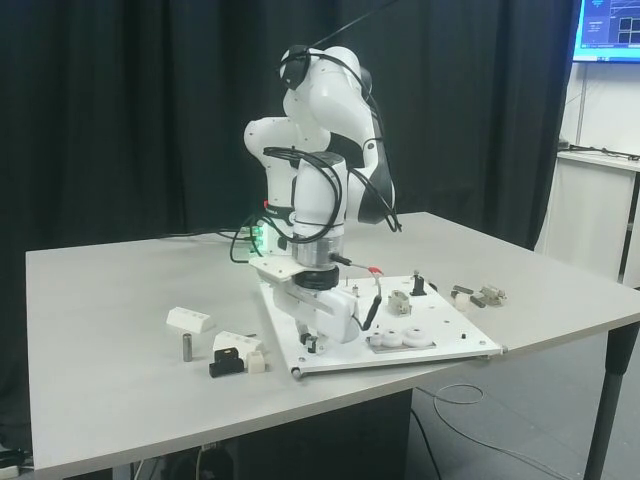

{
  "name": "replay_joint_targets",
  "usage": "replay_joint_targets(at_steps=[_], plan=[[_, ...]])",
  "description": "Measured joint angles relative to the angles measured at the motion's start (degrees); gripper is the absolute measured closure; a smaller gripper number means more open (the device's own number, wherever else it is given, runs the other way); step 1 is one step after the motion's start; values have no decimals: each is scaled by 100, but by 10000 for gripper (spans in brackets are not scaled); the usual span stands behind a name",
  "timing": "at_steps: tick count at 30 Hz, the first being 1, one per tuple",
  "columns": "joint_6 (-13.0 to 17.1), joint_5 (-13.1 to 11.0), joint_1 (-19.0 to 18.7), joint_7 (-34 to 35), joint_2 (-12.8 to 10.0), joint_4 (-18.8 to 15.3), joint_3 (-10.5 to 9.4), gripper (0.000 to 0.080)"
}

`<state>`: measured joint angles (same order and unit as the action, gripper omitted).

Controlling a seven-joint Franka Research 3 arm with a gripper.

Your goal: Remove bolt 4.

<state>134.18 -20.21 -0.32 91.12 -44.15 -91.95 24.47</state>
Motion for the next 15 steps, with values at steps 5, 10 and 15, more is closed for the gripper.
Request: replay_joint_targets(at_steps=[5,10,15], plan=[[0,1,1,-380,-4,5,0,557],[0,1,1,-817,-5,8,-1,557],[0,1,1,-1291,-5,10,-5,557]])
